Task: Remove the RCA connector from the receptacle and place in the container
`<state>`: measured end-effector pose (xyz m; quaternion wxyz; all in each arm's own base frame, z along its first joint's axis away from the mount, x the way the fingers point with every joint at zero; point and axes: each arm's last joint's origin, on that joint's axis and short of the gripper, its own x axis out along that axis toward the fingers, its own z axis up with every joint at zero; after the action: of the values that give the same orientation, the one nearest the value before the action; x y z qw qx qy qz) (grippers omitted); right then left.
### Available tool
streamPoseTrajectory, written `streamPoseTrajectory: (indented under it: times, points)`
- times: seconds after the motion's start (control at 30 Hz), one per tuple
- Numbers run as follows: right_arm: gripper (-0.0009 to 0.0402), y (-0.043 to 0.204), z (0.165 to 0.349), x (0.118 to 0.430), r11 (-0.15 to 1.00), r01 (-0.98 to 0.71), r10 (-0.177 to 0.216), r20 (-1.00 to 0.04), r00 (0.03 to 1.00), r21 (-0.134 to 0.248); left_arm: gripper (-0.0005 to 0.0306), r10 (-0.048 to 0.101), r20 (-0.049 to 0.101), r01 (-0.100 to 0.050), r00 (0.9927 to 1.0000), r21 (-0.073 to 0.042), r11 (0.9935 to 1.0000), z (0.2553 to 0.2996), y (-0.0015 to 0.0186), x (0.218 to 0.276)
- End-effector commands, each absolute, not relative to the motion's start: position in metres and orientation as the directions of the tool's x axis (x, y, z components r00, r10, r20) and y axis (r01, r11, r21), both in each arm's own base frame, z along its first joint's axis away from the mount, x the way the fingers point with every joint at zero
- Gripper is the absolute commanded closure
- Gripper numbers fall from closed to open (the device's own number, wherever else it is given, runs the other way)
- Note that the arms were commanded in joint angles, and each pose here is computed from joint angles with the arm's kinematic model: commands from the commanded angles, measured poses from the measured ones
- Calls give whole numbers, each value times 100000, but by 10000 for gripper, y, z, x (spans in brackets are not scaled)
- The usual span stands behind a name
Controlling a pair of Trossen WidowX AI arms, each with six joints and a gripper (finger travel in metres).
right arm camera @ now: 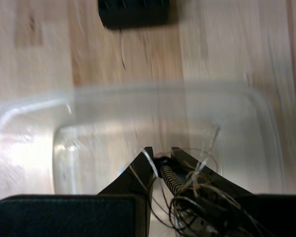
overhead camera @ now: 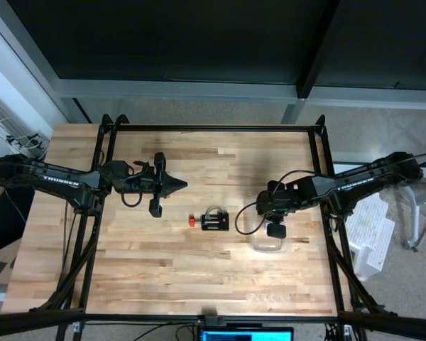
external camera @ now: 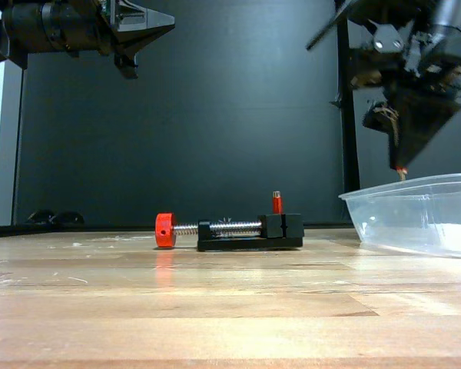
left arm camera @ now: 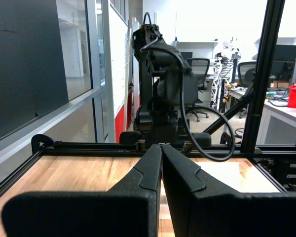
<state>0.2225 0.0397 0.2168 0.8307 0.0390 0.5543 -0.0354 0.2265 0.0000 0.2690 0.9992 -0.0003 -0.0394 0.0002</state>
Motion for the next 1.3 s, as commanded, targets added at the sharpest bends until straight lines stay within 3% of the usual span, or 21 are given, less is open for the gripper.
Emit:
streamPoseTrajectory:
  times: [0.03,0.33,0.53,0.97,1.3]
  points:
    - [393,387,2080,2143,99127,12881,-1997,-93318,35885,2832,300,38,7831,-36,99693,-23,100000,2690,0,2265]
    - [388,372,1895,2017,97904,20298,-4649,-95187,30296,1678,300,38,7831,-36,99693,-23,100000,2690,0,2265]
    - [332,381,1876,2004,97861,20554,-5441,-95301,29801,841,300,76,7831,-75,99693,-23,100000,2690,1,2265]
    - [215,402,2003,2053,97816,20691,-4808,-94722,31696,1959,300,76,7831,-75,99693,-23,100000,2690,1,2265]
    - [212,410,2118,2078,97911,20239,-4694,-94707,31757,1934,300,76,7831,-75,99693,-23,100000,2690,1,2265]
